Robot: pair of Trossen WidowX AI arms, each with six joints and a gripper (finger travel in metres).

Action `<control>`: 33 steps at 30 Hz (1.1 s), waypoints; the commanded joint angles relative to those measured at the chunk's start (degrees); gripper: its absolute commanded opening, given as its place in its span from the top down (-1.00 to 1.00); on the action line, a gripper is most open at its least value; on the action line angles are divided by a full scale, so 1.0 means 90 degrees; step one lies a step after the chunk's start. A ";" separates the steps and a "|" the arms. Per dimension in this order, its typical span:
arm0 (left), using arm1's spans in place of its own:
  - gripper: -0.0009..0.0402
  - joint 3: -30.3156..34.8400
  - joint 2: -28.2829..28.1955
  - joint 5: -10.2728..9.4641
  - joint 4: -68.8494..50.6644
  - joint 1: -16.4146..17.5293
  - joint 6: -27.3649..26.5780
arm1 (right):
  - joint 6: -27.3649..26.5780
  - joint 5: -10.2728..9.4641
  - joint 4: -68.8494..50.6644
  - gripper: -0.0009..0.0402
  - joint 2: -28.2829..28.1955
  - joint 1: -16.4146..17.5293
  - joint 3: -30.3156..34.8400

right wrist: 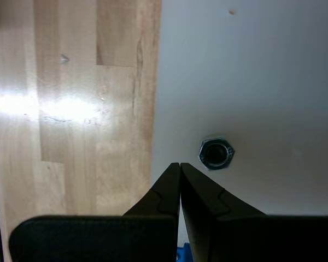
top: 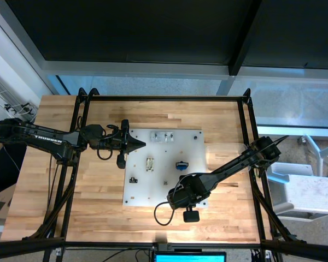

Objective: Unfasten the M12 fastener and place in the container

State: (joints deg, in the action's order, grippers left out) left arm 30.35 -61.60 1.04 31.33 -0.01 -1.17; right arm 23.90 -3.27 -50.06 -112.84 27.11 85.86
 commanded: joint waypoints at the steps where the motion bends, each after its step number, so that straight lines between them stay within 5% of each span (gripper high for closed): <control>1: 0.96 0.0002 0.0000 0.0000 0.0000 0.0000 0.0000 | -0.0012 0.0002 0.0061 0.96 -0.0015 0.0000 -0.0068; 16: 0.96 0.0002 0.0000 0.0000 0.0002 0.0002 0.0000 | -0.0036 0.0063 0.0277 0.96 -0.0012 -0.0024 -0.0325; 18: 0.96 0.0002 0.0000 0.0000 0.0002 0.0000 0.0000 | 0.0005 0.0568 0.0124 0.96 -0.0005 -0.0027 -0.0323; 20: 0.96 0.0002 0.0000 0.0000 0.0002 0.0002 0.0000 | 0.0369 0.1537 -0.0165 0.96 0.0032 -0.0024 -0.0270; 22: 0.96 0.0002 0.0000 0.0000 0.0000 0.0000 0.0000 | 0.0566 0.1953 -0.0376 0.96 0.0083 -0.0027 -0.0189; 28: 0.96 0.0002 0.0000 0.0000 0.0005 0.0000 0.0000 | 0.0578 0.1751 -0.0503 0.96 0.0197 -0.0039 -0.0151; 33: 0.96 0.0002 0.0000 0.0000 0.0000 0.0000 0.0000 | 0.0578 0.1027 -0.0527 0.96 0.0243 -0.0036 -0.0117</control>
State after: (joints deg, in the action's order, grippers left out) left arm 30.37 -61.58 1.04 31.33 -0.01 -1.17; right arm 29.10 7.92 -54.81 -110.69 26.70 84.62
